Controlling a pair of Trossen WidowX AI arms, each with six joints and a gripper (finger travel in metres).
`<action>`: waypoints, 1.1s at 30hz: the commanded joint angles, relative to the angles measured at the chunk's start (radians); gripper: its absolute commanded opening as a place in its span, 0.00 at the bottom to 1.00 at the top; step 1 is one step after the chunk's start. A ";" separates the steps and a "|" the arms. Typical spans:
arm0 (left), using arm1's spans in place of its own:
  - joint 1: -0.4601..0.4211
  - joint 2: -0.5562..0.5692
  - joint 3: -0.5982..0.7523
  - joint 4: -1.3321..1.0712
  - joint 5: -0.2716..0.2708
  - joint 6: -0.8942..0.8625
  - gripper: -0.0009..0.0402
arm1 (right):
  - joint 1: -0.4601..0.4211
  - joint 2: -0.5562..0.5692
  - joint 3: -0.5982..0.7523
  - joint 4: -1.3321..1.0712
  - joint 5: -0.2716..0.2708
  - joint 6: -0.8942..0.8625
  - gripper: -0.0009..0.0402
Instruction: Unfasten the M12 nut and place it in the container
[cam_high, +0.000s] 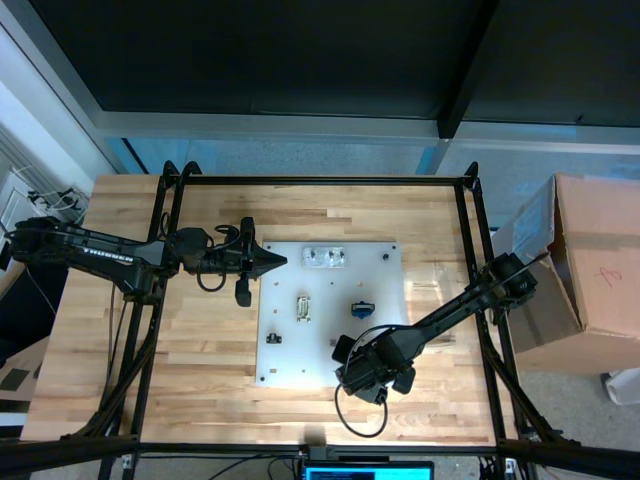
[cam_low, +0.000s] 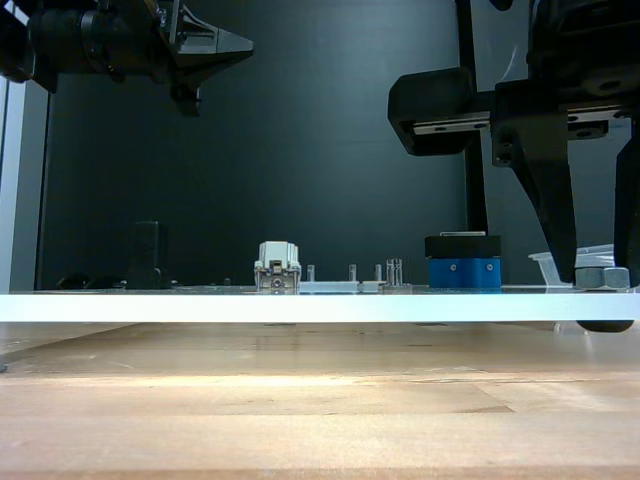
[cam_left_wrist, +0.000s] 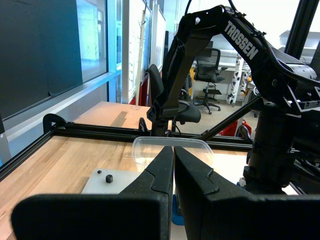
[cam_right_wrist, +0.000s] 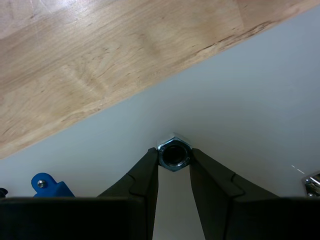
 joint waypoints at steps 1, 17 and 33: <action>0.000 0.000 0.000 0.000 0.000 0.000 0.02 | 0.001 0.002 0.000 -0.002 -0.012 0.006 0.16; 0.000 0.000 0.000 0.000 0.000 0.000 0.02 | 0.001 -0.050 0.036 -0.089 -0.009 0.128 0.56; 0.000 0.000 0.000 0.000 0.000 0.000 0.02 | -0.039 -0.107 0.031 -0.089 -0.168 1.088 0.02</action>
